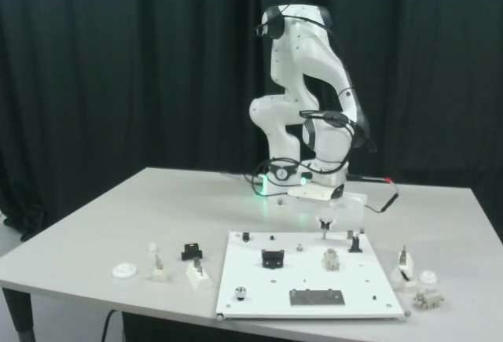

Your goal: Insert round peg 2.

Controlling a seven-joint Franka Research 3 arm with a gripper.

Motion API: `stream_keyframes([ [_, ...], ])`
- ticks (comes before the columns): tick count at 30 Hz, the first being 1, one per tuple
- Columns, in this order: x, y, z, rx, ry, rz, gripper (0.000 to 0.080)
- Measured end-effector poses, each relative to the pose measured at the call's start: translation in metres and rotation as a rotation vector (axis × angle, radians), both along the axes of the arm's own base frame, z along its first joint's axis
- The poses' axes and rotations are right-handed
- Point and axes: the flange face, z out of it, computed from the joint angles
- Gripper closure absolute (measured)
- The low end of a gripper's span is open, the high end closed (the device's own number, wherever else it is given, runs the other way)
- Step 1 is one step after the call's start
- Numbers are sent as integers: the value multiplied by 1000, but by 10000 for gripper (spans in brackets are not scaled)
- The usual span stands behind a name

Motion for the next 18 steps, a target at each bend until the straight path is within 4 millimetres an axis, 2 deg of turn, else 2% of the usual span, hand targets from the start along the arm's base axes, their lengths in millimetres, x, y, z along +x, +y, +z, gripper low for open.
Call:
stream_keyframes([
  [15,-1,0,-1,0,9,24,735],
  [16,-1,0,-1,0,9,24,520],
  [18,-1,-1,-1,1,9,23,520],
])
